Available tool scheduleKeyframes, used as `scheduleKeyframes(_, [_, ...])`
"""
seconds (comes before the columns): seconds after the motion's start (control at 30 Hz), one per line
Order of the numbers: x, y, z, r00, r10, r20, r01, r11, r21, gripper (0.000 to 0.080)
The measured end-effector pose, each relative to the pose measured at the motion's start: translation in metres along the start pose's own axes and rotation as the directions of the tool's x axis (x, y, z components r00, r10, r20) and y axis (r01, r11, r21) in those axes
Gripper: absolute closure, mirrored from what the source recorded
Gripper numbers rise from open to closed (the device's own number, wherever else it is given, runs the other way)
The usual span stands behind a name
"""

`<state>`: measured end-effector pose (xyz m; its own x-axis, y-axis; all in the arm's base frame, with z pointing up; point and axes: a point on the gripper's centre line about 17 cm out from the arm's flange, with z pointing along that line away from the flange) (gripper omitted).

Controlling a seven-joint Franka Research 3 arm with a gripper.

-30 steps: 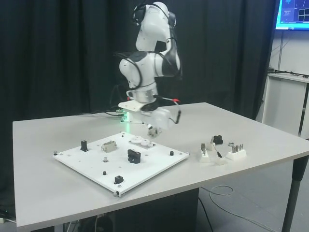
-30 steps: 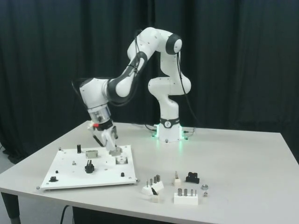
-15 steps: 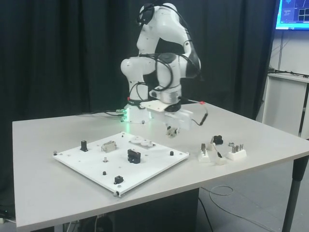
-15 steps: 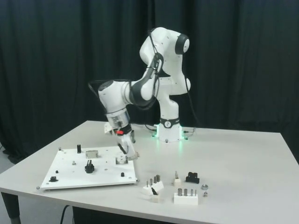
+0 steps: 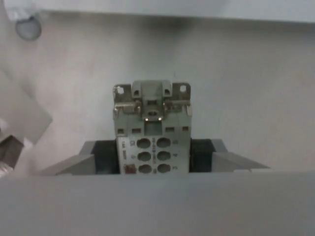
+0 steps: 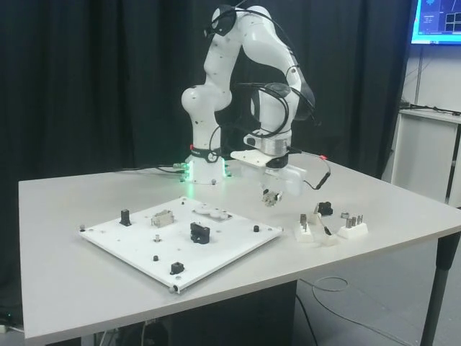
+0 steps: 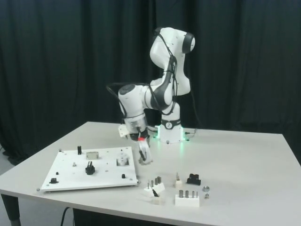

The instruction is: Pick waterproof.

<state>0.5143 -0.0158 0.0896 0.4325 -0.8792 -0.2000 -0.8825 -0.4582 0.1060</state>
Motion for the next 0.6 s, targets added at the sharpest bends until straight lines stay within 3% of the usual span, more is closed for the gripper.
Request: scheduleKeyframes(0.6, [-0.016, -0.003, 0.009, 0.999, -0.013, -0.044, 0.014, 1.000, 0.008, 0.0495])
